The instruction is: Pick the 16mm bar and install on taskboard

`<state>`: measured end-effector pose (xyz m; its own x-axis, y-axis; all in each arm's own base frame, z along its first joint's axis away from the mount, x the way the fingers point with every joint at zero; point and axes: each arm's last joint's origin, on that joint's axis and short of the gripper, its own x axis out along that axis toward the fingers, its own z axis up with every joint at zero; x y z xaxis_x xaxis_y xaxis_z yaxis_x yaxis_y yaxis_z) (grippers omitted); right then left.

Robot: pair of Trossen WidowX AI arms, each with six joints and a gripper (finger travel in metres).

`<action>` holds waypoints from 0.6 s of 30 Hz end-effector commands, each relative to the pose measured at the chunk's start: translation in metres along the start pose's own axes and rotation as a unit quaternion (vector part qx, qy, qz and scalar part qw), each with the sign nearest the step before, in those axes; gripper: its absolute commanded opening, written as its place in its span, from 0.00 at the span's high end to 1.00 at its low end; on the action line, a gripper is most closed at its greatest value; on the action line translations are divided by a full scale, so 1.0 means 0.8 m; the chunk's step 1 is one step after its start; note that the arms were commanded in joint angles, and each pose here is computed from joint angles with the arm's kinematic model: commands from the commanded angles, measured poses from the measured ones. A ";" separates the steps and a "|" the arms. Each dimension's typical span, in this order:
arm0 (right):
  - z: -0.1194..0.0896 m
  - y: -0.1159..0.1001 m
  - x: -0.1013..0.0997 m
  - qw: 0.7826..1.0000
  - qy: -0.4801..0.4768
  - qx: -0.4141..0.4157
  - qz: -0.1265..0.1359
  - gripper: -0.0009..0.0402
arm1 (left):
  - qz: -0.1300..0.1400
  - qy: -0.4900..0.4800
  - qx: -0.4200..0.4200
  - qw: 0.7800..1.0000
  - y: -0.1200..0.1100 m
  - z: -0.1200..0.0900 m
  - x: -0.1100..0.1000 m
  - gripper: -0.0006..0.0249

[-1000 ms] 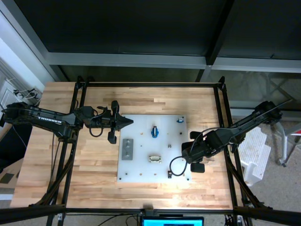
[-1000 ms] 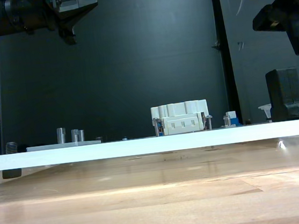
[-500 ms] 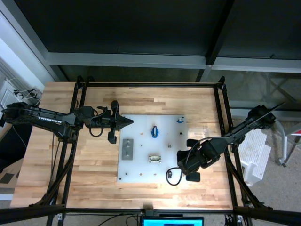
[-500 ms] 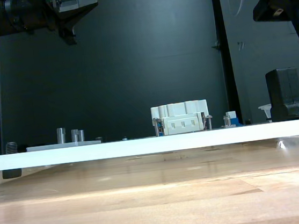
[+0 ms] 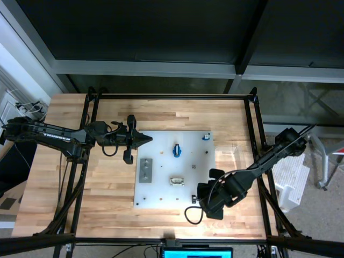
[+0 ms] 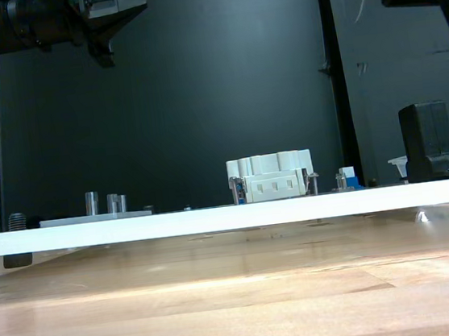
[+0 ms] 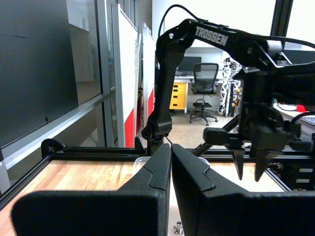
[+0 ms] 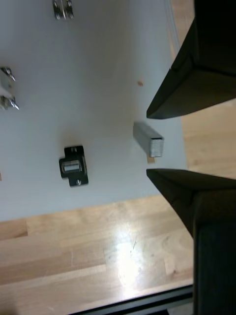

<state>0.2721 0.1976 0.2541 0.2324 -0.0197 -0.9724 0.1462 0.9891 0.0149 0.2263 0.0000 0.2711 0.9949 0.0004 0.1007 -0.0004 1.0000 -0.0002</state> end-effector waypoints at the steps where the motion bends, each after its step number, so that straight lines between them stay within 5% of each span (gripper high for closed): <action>1: -0.001 0.007 0.004 1.000 0.006 0.017 0.000 0.55 | 0.000 0.000 0.000 1.000 0.000 0.000 0.000 0.98; 18: -0.013 0.017 0.003 1.000 0.018 0.015 0.004 0.58 | 0.000 0.000 0.000 1.000 0.000 0.000 0.000 0.98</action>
<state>0.2647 0.2126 0.2500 0.1991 -0.0084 -0.9799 0.1713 0.9849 0.0264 0.2263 0.0000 0.2711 0.9949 0.0008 0.1007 -0.0007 1.0000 -0.0007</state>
